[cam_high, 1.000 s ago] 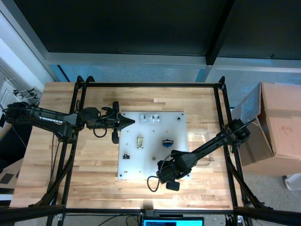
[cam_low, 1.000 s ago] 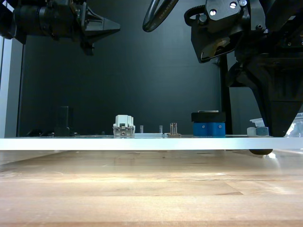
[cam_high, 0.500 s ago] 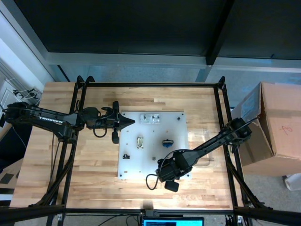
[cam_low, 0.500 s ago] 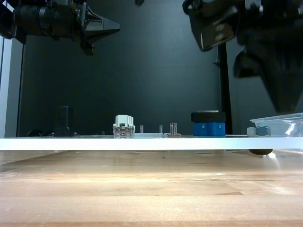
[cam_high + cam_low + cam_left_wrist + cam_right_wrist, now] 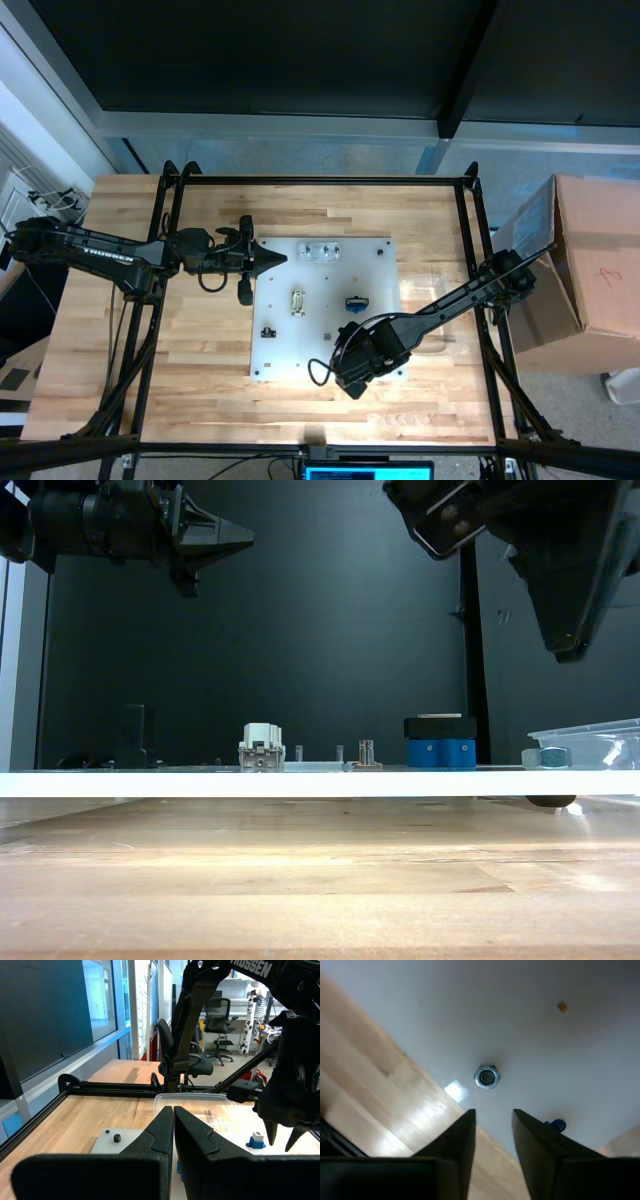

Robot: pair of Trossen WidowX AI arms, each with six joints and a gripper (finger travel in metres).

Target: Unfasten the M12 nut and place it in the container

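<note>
Board [image 5: 300, 345]: left claw [image 5: 281, 259] closed, right [image 5: 493, 1111] parted

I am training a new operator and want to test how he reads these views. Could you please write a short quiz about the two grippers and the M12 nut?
1. True or false: the right gripper grips the M12 nut.
2. Where does the nut sit? A: in the clear container. B: on the white board, near its edge. C: on the wooden table.
3. How do the fingers of the left gripper stand?
Key: 1 false; it hangs open above the nut. 2 B. 3 shut; that gripper is raised at the board's far left edge.
</note>
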